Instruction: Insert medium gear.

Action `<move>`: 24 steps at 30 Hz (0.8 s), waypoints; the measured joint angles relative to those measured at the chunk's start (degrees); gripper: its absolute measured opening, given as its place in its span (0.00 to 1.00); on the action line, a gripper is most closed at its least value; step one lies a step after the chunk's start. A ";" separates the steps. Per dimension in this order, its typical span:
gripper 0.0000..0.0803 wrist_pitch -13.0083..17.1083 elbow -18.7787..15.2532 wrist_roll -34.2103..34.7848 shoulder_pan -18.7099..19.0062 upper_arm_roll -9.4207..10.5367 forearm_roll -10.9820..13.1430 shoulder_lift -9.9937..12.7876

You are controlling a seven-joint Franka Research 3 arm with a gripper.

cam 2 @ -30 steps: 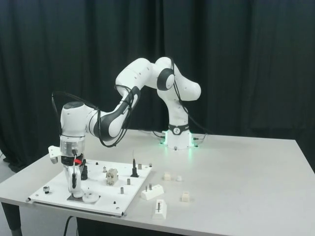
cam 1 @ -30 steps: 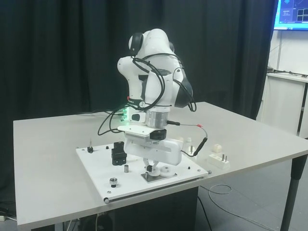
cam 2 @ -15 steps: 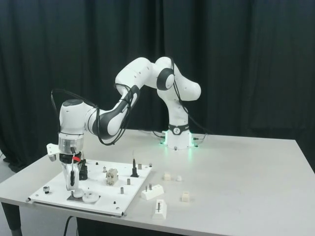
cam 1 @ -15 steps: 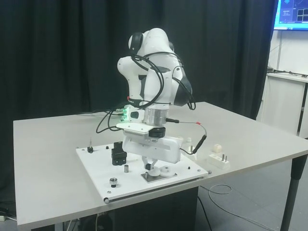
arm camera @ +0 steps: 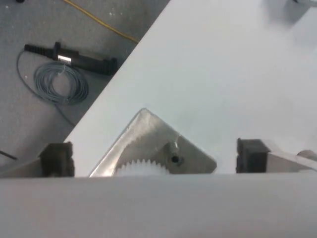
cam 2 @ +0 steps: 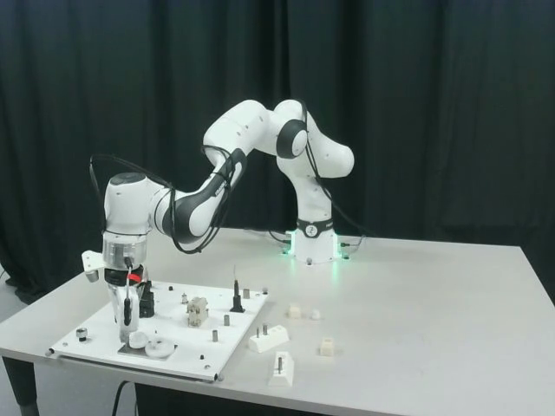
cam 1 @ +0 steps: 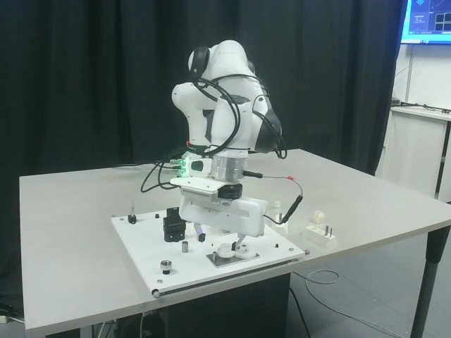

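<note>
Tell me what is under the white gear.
The white gear sits on a grey metal plate, which lies on the white board. The gripper's body covers the gear's far half.

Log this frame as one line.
phase: retreat | gripper: open, empty, above metal plate | white gear: on plate | empty peg: beside gear

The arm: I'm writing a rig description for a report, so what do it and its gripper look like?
The arm is white, with rounded shells and black joints. Black cables loop loosely along it, and green light glows at its base. The gripper has a white body and two black fingertip pads.
</note>
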 joint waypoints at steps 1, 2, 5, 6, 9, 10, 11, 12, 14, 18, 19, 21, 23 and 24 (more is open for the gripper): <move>0.86 -0.21 0.00 0.14 0.05 0.02 0.05 -0.04; 0.86 -0.35 0.00 0.26 0.08 0.03 0.10 -0.06; 0.86 -1.02 0.00 0.89 0.23 0.07 0.44 -0.09; 0.86 -1.24 -0.01 1.07 0.28 0.08 0.61 -0.09; 0.99 -1.90 -0.06 1.23 0.41 0.09 1.30 -0.09; 0.99 -2.18 -0.07 1.23 0.45 0.09 1.45 -0.08; 0.99 -2.38 -0.08 1.24 0.48 0.10 1.53 -0.08; 0.99 -2.54 -0.10 1.24 0.51 0.12 1.60 -0.08; 0.99 -2.71 -0.18 1.27 0.55 0.17 1.75 -0.08; 0.99 -2.89 -0.34 1.31 0.64 0.23 1.98 -0.05; 0.99 -2.89 -0.41 1.31 0.67 0.23 2.07 -0.05; 0.99 -2.89 -0.55 1.31 0.74 0.23 2.19 -0.05; 0.99 -2.89 -0.69 1.31 0.80 0.23 2.22 -0.05; 1.00 -2.89 -0.76 1.31 0.84 0.23 2.23 -0.05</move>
